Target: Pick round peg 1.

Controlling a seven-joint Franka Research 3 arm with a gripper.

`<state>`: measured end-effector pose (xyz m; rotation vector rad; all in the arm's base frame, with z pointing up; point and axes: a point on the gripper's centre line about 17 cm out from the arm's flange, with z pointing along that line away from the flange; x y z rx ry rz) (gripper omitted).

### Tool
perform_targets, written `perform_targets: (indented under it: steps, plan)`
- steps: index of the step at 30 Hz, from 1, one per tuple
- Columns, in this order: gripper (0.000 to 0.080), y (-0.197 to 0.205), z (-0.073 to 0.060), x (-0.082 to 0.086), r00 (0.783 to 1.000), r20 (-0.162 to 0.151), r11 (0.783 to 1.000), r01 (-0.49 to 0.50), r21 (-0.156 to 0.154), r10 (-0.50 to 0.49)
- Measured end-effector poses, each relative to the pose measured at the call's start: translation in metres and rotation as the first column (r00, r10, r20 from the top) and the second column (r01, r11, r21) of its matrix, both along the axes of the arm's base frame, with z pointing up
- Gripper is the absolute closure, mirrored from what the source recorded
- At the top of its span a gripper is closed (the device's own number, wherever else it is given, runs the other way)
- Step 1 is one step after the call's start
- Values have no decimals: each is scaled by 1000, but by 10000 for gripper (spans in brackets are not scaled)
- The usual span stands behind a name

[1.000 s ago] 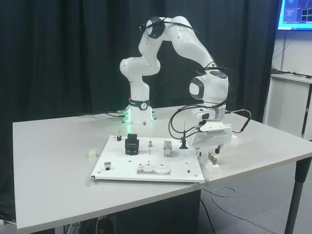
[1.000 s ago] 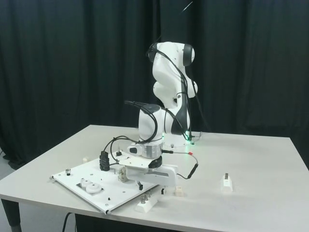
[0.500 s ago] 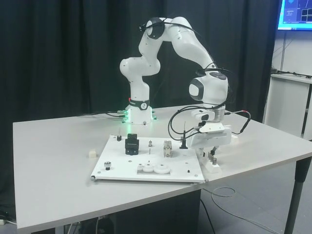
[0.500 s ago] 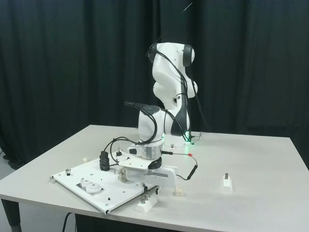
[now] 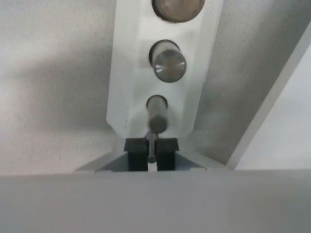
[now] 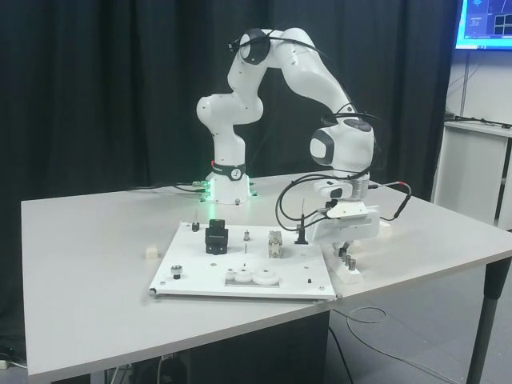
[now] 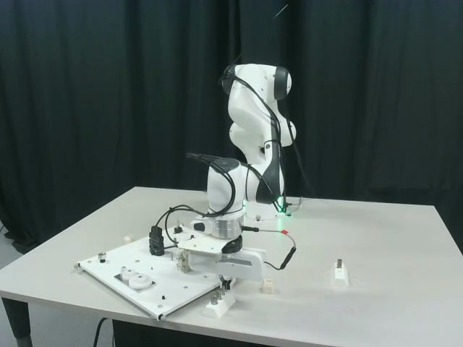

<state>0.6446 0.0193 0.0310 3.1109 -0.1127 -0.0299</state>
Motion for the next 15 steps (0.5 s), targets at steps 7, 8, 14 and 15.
perform_targets:
  steps: [7,8,14,15]
  plan:
    - [766,0,0,0,1000,0,1000,0,0,0]
    - [766,0,0,0,1000,0,1000,0,0,0]
    - [766,0,1,1,1000,1,1000,0,0,0]
    - [766,0,1,1,1000,1,1000,-1,0,1]
